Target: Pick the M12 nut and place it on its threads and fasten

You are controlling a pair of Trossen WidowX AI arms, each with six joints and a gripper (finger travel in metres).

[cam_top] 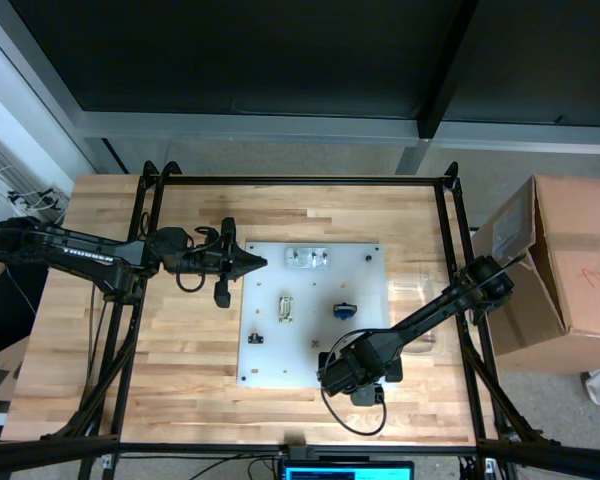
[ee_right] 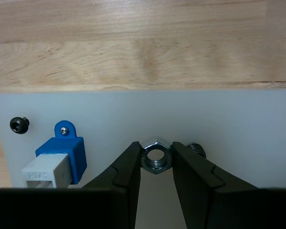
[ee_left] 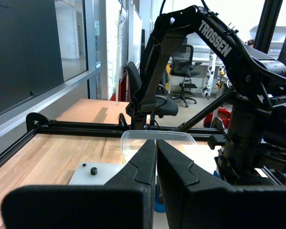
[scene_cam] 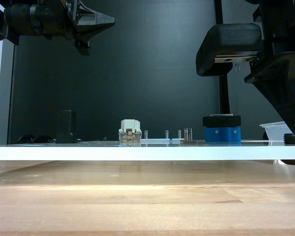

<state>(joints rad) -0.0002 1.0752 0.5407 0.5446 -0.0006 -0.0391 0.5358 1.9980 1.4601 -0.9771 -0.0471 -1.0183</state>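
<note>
Right gripper [ee_right: 156, 146] tight around nut [ee_right: 155, 159] over board [ee_right: 229, 124]; left gripper [cam_top: 257, 262] aloft.

**Camera inspection.** The high camera sat above the table's near edge and looked down and away over the whole white board [cam_top: 300, 355]. The low camera sat at table-top height on the near edge and looked level along that same board.

My left wrist camera looked along my left gripper [ee_left: 156, 143], fingers together, raised over the board's left edge. It faced the clear tray [ee_left: 157, 134] and my right arm [ee_left: 229, 52], both shared with the high view.

My right wrist camera looked closely along my right gripper [ee_right: 156, 147], clamped on the M12 nut [ee_right: 156, 158] low over the board's near right.
</note>
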